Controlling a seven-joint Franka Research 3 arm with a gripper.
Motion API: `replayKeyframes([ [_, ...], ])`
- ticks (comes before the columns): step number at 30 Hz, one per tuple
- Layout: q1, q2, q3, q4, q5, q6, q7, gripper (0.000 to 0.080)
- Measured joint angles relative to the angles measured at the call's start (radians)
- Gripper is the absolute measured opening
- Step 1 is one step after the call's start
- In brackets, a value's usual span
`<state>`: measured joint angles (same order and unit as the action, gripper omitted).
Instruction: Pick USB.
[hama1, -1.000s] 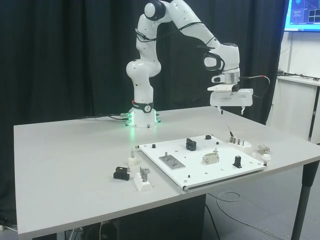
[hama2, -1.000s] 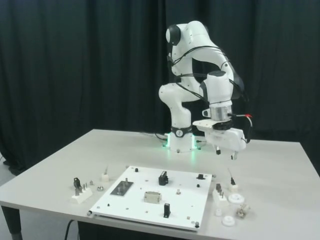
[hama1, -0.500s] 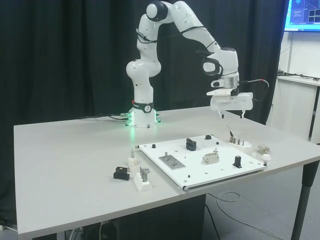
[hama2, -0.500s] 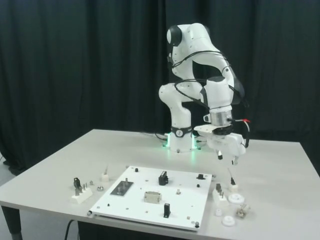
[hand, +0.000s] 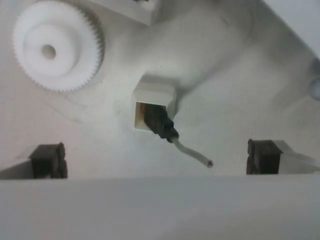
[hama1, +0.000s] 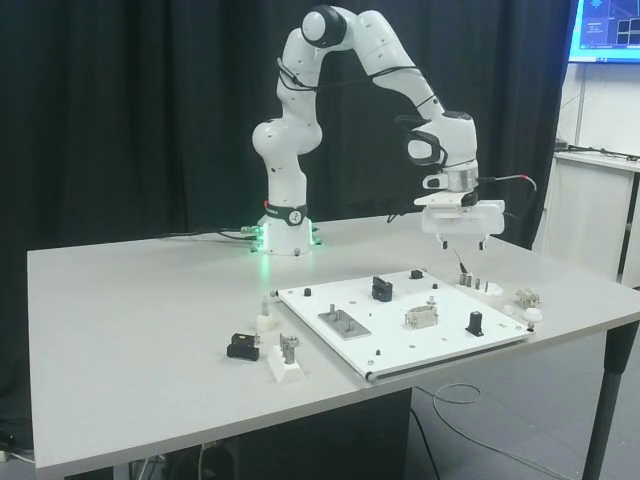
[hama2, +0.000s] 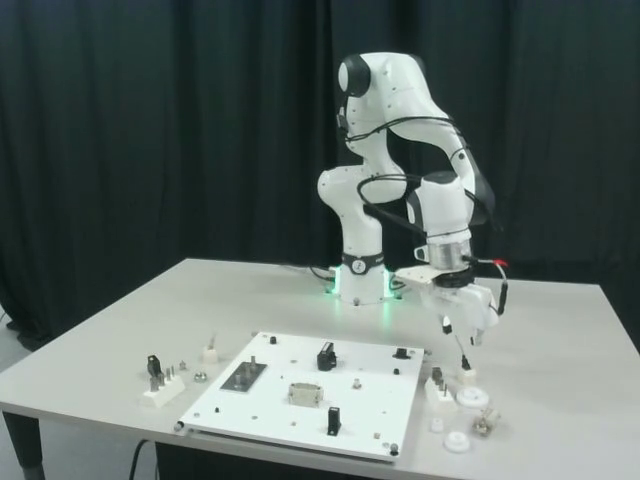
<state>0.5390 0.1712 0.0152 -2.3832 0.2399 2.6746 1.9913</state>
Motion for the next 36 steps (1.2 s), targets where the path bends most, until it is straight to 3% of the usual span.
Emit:
replayKeyframes([
  [18, 0.017, 0.055, 0.019, 0.000, 0.013, 0.055, 0.015, 0.0802],
  [36, 0.036, 0.114, 0.019, 0.000, 0.029, 0.146, 0.017, 0.0802],
])
